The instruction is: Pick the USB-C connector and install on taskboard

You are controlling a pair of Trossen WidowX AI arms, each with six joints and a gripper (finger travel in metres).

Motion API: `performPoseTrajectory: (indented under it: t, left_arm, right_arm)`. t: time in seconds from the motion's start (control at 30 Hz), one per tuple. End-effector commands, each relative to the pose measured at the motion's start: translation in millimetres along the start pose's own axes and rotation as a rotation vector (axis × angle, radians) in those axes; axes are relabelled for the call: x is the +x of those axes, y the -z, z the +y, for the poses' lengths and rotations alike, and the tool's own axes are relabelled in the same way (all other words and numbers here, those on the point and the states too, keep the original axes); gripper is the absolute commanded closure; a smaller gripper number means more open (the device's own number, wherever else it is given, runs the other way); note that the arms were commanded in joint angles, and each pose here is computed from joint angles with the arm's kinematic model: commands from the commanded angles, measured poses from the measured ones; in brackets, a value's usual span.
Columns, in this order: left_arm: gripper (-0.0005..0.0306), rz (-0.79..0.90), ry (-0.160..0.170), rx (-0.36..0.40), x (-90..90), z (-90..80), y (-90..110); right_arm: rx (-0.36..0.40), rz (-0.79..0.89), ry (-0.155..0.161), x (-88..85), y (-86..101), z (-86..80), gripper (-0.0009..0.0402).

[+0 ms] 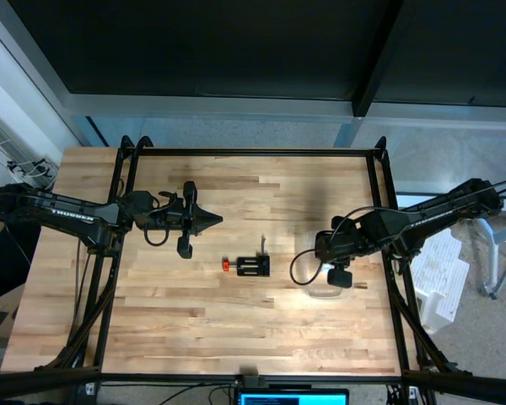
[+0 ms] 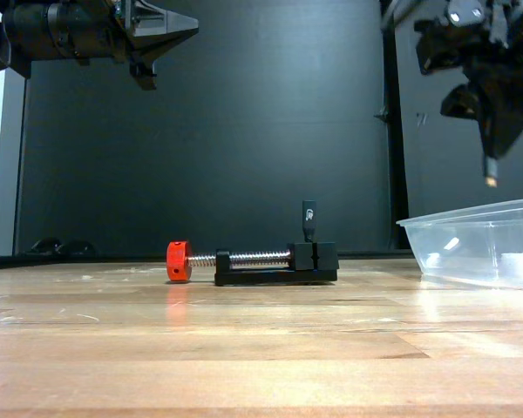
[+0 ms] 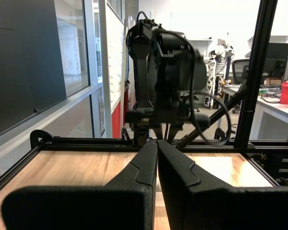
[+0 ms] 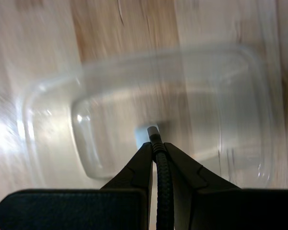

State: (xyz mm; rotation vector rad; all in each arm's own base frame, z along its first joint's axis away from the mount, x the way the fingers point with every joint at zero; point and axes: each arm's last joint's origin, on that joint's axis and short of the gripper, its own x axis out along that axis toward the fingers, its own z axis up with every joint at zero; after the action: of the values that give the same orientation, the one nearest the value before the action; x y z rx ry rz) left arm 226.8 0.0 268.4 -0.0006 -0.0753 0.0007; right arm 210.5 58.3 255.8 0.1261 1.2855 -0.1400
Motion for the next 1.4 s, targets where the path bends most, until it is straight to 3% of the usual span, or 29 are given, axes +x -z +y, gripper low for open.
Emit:
performPoseTrajectory:
  t: [0.03,0.2,0.4,0.53,0.9,1.23,1.4]
  left_arm:
    - [0.0300,-0.001,0.000,0.000,0.0,0.1,-0.2]
    - [0.0300,-0.001,0.000,0.000,0.0,0.0,-0.2]
    - [0.0300,-0.001,0.000,0.000,0.0,0.0,-0.2]
    - [0.0300,-0.001,0.000,0.000,0.0,0.0,-0.2]
    - [0.0300,-0.001,0.000,0.000,0.0,0.1,-0.2]
    - [0.0300,-0.001,0.000,0.000,0.0,0.0,-0.2]
    - [0.0300,-0.001,0.000,0.000,0.0,0.0,-0.2]
  right_arm:
    - [0.045,-0.019,-0.004,-5.1,-8.7,1.8,0.0393]
    - [0.084,-0.022,0.001,-6.0,-23.4,6.8,0.0394]
    - [0.086,-0.036,0.048,-7.6,-42.9,13.1,0.0394]
    - [0.086,-0.020,0.059,-7.4,-57.1,19.0,0.0393]
    - [0.061,0.006,0.068,-0.4,-95.6,32.3,0.0393]
    - [0.054,0.039,0.083,19.6,-123.0,38.6,0.0393]
    - [0.059,0.030,0.047,26.8,-137.7,34.3,0.0393]
